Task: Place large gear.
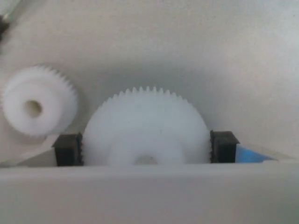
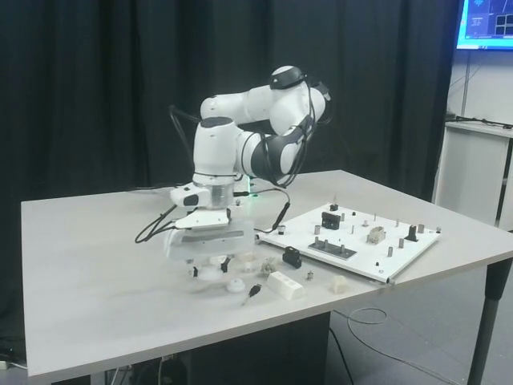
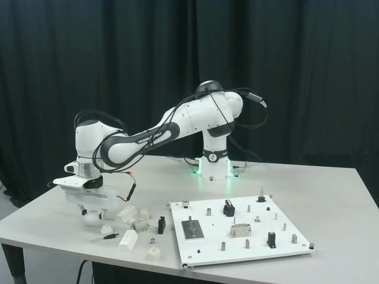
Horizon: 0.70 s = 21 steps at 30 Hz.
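While my gripper (image 1: 146,147) hangs low over the grey table (image 2: 88,257), its two black fingers (image 1: 68,149) pinch the white large gear (image 1: 146,128) by its toothed rim, one on each side. My arm reaches far out from its base, wrist pointing down. A smaller white gear (image 1: 38,100) lies just beside the held one; the white board (image 3: 237,234) sits well apart.

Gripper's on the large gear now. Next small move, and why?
Probably a straight lift. In the wrist view the gripper has its black fingertips against both sides of the large gear, so the grasp looks made. The gear is still low at the table, far from the white board, with a smaller gear close beside it.
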### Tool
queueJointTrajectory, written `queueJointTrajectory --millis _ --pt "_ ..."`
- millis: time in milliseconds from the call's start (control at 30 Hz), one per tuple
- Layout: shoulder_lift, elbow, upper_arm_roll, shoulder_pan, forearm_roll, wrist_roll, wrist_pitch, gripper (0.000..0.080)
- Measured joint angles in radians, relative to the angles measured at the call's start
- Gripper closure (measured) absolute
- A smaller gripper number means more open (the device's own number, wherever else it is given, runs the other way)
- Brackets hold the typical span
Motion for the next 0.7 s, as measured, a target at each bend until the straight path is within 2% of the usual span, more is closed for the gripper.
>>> queueJointTrajectory --millis 700 --pt "-0.001 0.110 0.075 -0.109 -0.064 -0.006 0.000 0.0210"
